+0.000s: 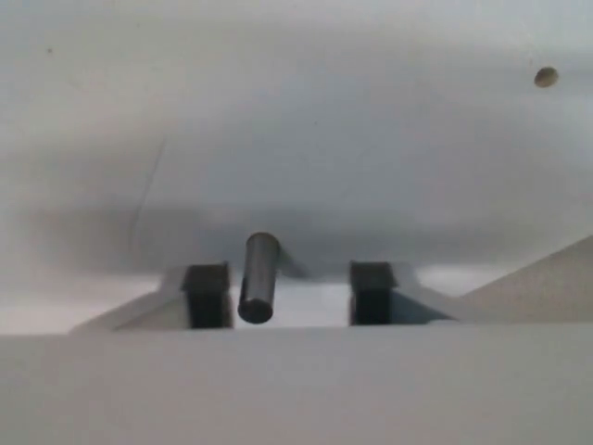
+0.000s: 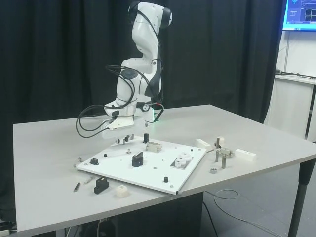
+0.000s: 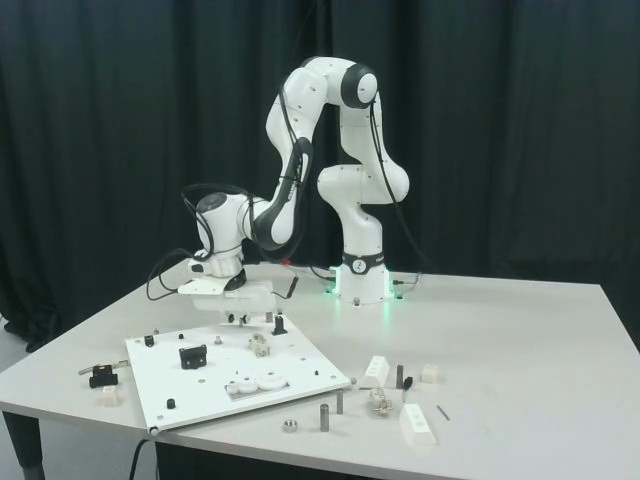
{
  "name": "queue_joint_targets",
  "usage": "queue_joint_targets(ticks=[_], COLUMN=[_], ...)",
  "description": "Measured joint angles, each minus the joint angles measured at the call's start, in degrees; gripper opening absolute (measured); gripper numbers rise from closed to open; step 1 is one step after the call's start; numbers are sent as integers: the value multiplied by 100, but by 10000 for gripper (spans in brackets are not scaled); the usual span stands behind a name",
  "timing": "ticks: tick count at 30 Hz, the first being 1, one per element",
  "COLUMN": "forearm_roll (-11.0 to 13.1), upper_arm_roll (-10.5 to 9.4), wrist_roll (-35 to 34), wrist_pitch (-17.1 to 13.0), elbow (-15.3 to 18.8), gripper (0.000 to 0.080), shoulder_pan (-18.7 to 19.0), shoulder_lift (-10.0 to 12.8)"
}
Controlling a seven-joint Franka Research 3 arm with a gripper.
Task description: Remove round peg 2.
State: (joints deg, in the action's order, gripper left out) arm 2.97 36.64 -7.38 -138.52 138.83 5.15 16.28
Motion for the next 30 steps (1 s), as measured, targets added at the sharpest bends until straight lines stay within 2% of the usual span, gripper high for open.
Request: queue_joint_targets(ticks=[3, 4, 9, 10, 30], forearm_roll=[10, 23, 51, 53, 70], upper_arm_roll=[-13, -26, -45, -44, -37], wrist_roll=[0, 0, 0, 0, 0], wrist_pitch=[8, 24, 50, 54, 63], elbow=[3, 5, 5, 5, 3], gripper=[383, 202, 202, 67, 68], shoulder_pan=[3, 8, 26, 26, 26], shoulder_lift=[-4, -8, -12, -13, -17])
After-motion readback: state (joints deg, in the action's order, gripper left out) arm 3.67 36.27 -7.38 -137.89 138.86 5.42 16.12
